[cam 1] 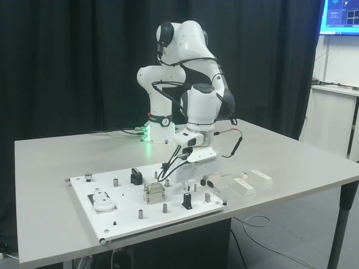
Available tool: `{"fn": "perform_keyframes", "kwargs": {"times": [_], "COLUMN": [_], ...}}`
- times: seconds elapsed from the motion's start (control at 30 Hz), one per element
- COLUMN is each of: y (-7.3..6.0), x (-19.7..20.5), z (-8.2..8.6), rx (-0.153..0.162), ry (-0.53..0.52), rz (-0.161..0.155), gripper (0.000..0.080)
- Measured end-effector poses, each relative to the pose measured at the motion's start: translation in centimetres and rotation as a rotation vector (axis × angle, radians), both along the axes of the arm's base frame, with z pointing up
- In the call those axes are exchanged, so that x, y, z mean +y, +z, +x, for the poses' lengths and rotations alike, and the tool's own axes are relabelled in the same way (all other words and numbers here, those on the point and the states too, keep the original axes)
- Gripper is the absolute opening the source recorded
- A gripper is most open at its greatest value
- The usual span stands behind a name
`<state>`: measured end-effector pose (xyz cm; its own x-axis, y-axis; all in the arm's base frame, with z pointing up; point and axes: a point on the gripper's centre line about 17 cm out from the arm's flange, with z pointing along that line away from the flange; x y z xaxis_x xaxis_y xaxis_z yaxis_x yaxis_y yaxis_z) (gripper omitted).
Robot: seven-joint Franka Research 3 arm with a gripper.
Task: Remove round peg 2.
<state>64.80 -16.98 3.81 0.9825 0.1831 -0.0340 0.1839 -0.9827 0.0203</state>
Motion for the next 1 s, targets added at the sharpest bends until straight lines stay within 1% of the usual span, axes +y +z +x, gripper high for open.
{"fn": "perform_keyframes", "kwargs": {"times": [0.27, 0.3, 0.47, 0.5, 0.77, 0.8, 1.0], "y": [-0.13, -0.15, -0.32, -0.35, -0.36, -0.36, -0.27], "x": [-0.01, -0.01, -0.01, -0.01, -0.08, -0.08, -0.09], "z": [0.01, 0.0, -0.07, -0.09, -0.07, -0.07, 0.03], "rx": [0.002, 0.002, 0.005, 0.005, 0.005, 0.005, 0.003], "ry": [0.016, 0.017, 0.019, 0.019, 0.025, 0.025, 0.026], "rz": [0.0, 0.0, 0.0, 0.0, 0.0, 0.0, -0.001], "gripper": [0.0665, 0.0338, 0.0338, 0.0158, 0.0158, 0.0072, 0.0072]}}
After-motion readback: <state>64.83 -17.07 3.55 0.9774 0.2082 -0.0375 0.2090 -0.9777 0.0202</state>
